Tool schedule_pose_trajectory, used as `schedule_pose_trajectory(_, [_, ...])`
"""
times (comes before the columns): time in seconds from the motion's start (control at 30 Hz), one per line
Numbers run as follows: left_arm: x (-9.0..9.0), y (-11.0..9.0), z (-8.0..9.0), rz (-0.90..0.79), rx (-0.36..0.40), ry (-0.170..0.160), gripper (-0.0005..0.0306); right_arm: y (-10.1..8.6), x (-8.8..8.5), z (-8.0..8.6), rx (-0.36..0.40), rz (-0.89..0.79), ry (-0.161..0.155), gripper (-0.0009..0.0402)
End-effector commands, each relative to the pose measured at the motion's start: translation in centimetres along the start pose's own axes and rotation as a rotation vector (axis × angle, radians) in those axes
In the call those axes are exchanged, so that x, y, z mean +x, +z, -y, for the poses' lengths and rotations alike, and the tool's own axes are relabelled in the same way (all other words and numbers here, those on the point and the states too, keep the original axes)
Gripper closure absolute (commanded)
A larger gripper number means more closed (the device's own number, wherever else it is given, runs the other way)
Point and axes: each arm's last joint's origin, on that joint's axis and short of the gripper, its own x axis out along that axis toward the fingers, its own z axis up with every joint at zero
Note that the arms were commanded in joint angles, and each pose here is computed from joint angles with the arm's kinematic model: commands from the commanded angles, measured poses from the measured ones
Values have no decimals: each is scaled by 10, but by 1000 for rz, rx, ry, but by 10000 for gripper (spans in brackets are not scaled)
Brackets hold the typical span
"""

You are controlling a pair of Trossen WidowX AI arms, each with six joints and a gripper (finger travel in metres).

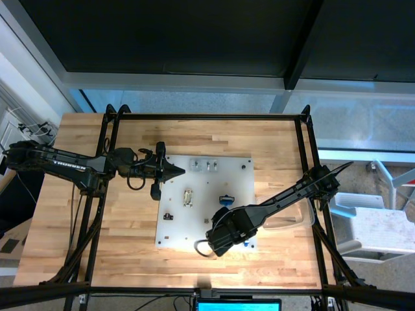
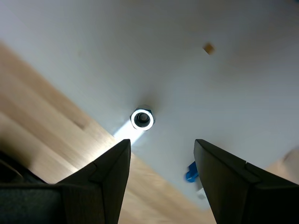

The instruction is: Pick the M12 fastener and fasten on the M12 threads

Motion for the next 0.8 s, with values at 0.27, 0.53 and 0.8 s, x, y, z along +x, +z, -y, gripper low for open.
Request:
schedule_pose_trajectory(0.27, [0,0,0,0,0,0,300,0,9,4,-500,31,-46,218])
schedule_pose_trajectory(0.53, [0,0,0,0,0,0,300,3,11,3,-737,58,-45,353])
schedule_pose_trajectory(0.8, [0,0,0,0,0,0,300,4,22,4,-816,65,-44,393])
